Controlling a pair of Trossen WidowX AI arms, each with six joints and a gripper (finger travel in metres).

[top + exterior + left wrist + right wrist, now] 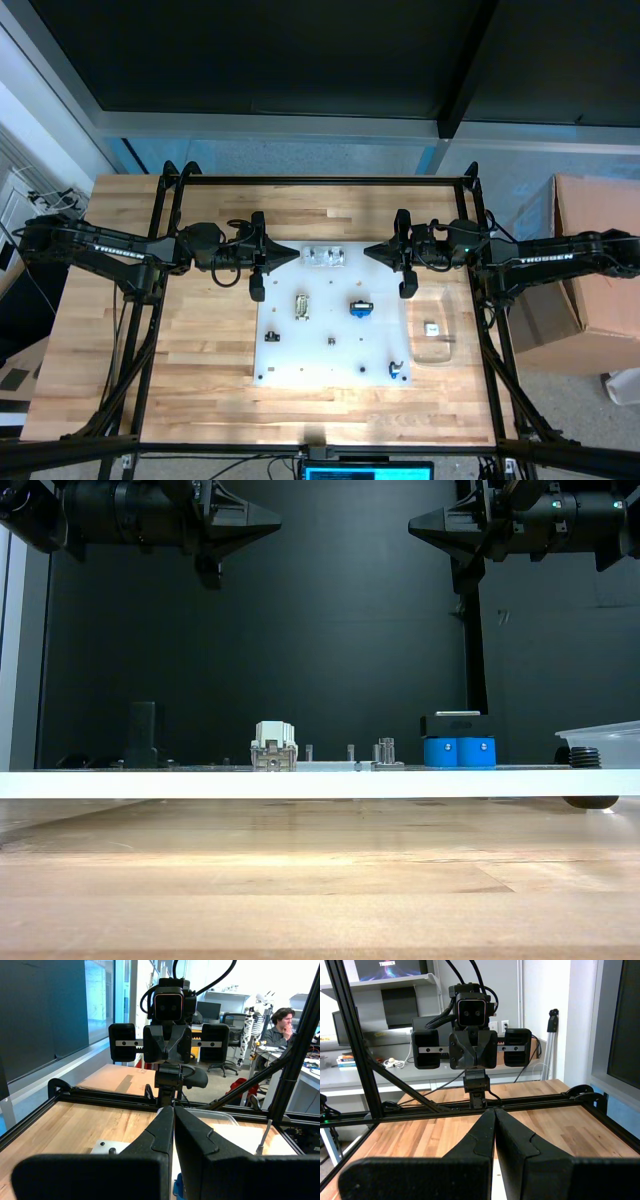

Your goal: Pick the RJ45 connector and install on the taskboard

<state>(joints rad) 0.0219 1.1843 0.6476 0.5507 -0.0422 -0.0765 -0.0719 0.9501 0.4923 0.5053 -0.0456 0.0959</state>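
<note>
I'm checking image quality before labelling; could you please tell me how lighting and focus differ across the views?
High view: even light, dark wall behind; left gripper and right gripper, both shut, hover above the white board's far edge. Low view: black backdrop, near wood blurred. Left wrist view: bright background washes out. Right wrist view: evenly lit. Where the connector is, I cannot tell.

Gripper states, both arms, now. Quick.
Left black gripper: shut, empty, raised over the white board's far left edge.
Right black gripper: shut, empty, raised over its far right edge.
Small clear RJ45 connector: cannot tell where.
</note>
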